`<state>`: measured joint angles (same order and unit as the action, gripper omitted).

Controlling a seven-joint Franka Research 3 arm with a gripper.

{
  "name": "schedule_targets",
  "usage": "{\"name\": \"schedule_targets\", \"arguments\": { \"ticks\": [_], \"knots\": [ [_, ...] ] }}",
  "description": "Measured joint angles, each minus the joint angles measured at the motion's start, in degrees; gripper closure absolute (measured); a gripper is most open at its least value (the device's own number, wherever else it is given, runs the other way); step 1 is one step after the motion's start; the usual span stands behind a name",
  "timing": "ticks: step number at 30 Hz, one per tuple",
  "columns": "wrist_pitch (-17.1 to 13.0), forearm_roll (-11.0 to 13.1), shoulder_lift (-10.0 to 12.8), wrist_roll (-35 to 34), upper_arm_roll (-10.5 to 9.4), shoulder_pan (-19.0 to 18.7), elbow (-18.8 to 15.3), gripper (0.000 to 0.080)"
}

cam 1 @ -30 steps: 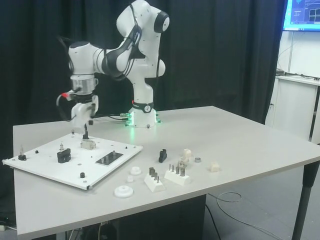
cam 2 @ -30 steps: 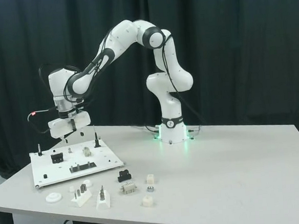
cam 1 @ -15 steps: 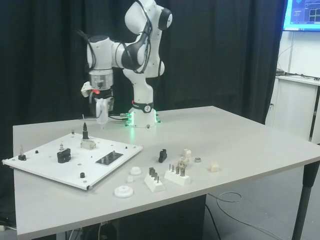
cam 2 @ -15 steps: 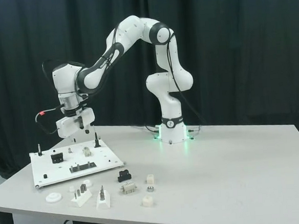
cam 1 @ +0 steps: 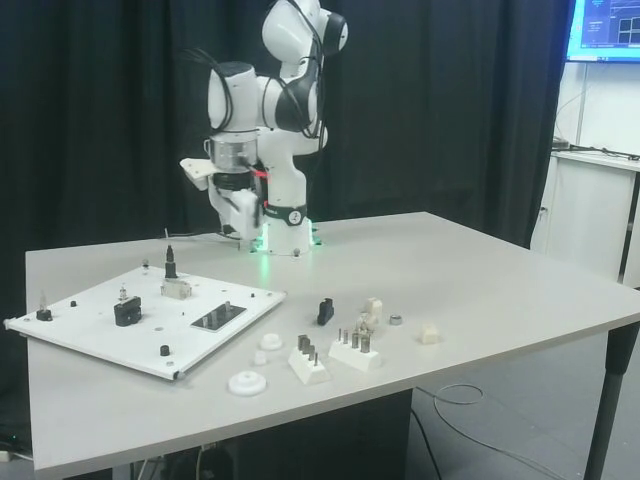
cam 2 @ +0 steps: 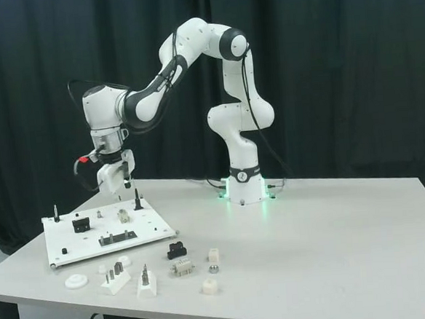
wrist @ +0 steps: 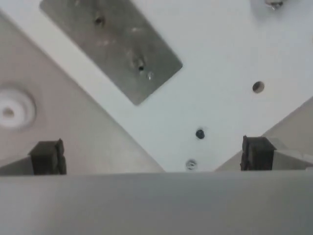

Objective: Pick D-SUB.

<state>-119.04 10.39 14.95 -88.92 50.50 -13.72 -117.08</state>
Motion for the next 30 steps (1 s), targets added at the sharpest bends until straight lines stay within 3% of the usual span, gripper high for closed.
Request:
{"name": "schedule_targets", "arguments": {
  "ticks": [15,22,30],
  "knots": [
    [0.5,-2.4,-1.1,22.1,-1.62,-3.7,-2.1,0.0003],
    [0.5,-3.5,-2.2,35.1,-4.07,-4.8,-4.2,0.0003],
    [-1.1,-4.7,-3.6,44.6,-7.78,-5.7,-6.1,0.0003]
  ]
}}
